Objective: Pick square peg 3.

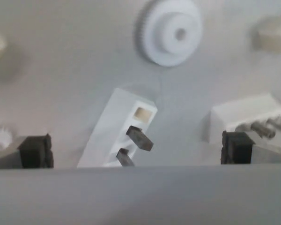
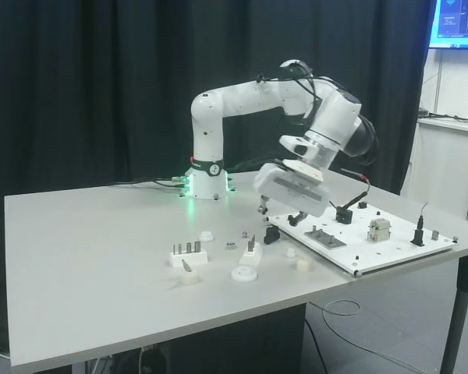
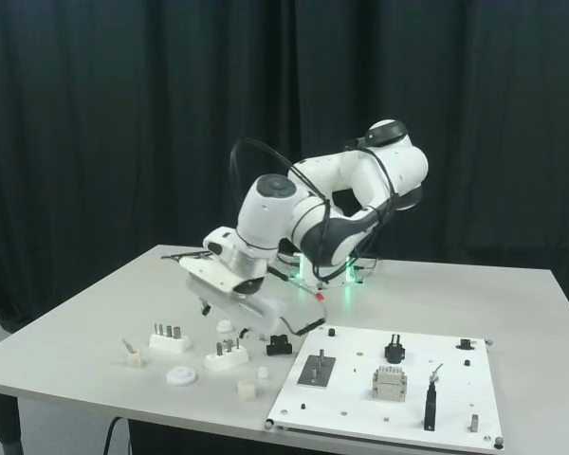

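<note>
A white holder block lies on the grey table, with two dark square pegs standing in it and one square hole empty. In the room views the same holder sits near the table's front. My gripper hangs open above it, black pads wide apart on either side, holding nothing. It hovers over the holder without touching it.
A white block with round pegs lies beside the holder. A white gear, small white blocks and a black part lie nearby. A white assembly board fills the table's corner.
</note>
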`<state>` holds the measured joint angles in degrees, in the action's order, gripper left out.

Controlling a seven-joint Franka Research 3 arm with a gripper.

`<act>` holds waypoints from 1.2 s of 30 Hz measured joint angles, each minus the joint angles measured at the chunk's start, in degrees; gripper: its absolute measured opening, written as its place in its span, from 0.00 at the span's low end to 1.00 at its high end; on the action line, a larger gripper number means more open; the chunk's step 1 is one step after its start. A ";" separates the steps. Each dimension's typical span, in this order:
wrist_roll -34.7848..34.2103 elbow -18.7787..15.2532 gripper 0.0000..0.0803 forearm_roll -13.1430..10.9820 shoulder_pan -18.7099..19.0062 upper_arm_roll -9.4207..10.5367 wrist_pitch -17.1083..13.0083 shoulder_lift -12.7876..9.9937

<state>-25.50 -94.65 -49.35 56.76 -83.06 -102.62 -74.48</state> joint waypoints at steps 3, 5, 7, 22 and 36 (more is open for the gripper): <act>-3.64 -1.37 1.00 -1.10 -0.06 -0.44 -0.51 0.13; -5.34 -2.36 1.00 -2.22 -0.11 -0.82 -0.74 0.15; -7.11 -3.34 1.00 -3.26 -0.21 -1.20 -1.03 0.16; -11.07 -10.66 1.00 -14.78 -1.85 -2.40 -1.43 0.76; -10.93 -16.33 1.00 -23.99 -1.92 -1.57 -0.32 0.69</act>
<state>-36.42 -110.98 -73.34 54.83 -84.63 -102.95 -73.78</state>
